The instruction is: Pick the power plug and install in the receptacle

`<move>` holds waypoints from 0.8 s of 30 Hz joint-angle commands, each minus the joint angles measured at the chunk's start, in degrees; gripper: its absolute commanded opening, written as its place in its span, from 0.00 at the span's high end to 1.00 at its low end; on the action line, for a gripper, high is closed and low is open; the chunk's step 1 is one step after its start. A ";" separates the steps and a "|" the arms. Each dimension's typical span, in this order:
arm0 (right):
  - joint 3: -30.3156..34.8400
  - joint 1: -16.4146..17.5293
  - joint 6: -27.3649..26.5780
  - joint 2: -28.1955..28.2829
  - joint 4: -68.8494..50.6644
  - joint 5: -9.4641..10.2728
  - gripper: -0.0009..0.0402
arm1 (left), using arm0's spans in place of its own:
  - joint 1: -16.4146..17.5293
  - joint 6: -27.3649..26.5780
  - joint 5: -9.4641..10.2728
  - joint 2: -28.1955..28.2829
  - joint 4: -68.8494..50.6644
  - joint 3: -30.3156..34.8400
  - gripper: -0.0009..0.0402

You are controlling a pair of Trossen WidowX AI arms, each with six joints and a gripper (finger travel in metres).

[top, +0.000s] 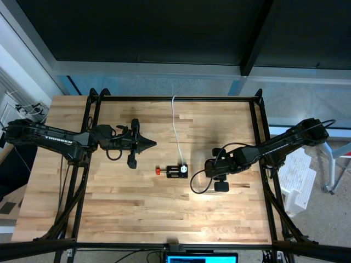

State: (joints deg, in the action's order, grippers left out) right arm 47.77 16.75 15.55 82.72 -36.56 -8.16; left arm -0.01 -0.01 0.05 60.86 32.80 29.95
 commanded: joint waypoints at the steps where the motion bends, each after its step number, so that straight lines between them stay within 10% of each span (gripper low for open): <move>1: 0.02 0.00 0.04 0.00 0.02 -0.44 0.81 | 0.00 0.00 -0.02 0.00 0.02 0.00 0.98; 24: 0.04 0.00 0.02 -0.11 0.07 -0.44 0.98 | 0.02 0.00 -0.02 0.00 0.02 0.00 0.98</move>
State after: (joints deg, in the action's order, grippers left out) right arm 47.79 16.75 15.57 82.70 -36.49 -8.60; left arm -0.01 -0.03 0.05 60.86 32.82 29.93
